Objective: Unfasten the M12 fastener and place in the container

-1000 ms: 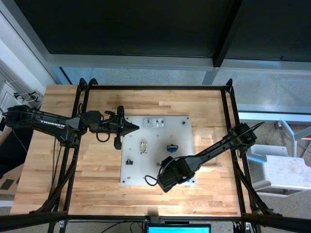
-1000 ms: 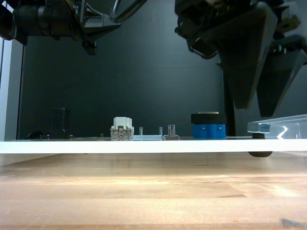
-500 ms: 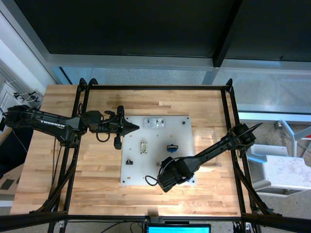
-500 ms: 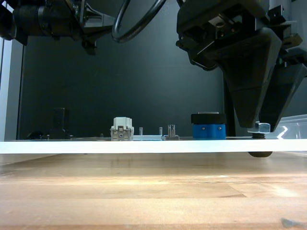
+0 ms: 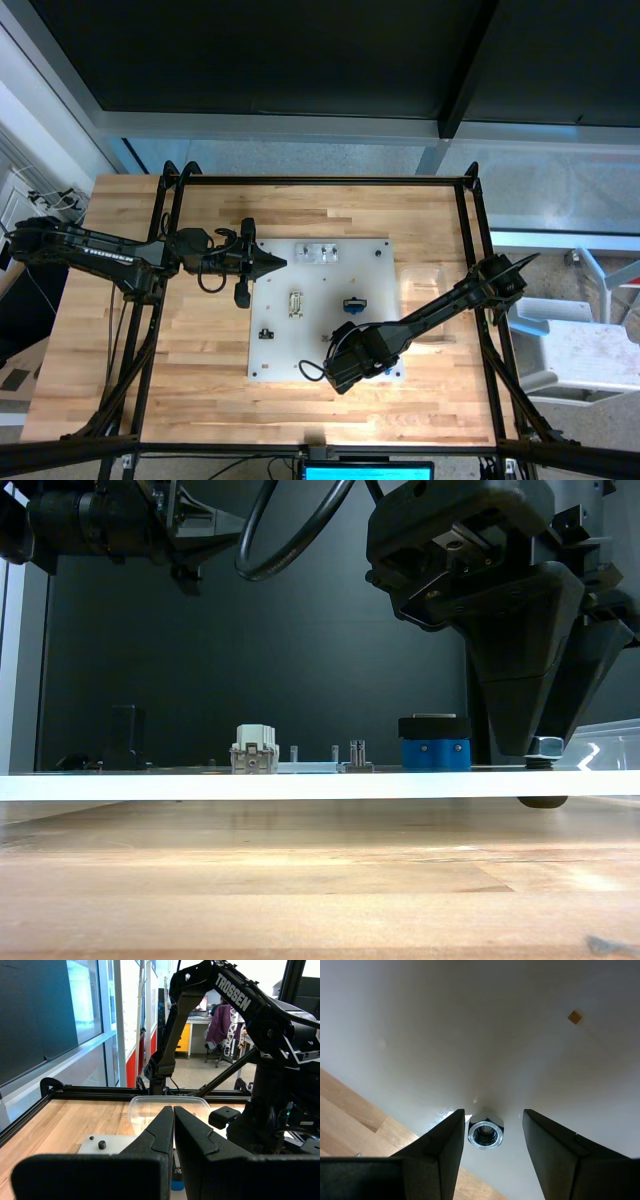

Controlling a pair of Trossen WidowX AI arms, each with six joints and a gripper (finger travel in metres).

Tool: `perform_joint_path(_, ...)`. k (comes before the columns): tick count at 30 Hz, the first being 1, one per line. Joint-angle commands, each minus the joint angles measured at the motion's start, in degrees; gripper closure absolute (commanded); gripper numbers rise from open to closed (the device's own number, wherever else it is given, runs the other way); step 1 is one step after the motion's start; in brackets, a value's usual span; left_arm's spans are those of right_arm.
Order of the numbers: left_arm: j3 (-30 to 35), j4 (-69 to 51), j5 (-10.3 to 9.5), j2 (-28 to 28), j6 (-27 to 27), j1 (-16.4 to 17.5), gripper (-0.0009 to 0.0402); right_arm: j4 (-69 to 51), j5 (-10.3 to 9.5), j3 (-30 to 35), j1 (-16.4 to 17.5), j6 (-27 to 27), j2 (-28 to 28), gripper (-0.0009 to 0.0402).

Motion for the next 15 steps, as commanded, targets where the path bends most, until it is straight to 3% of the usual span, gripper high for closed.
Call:
perform_joint_path(1, 0.02, 0.02, 0.02, 0.00, 0.00, 0.00, 0.0393, 0.11, -0.42, 0.00, 0.02, -0.66, -0.04, 0.0250)
perform_joint_path(4, 0.02, 0.02, 0.02, 0.00, 0.00, 0.00, 0.0393, 0.11, -1.40, -0.02, 0.02, -1.07, -0.04, 0.0264)
perform_joint_path(15, 0.02, 0.02, 0.02, 0.00, 0.00, 0.00, 0.0393, 0.13, -1.38, -0.09, -0.07, -1.81, -0.04, 0.0335)
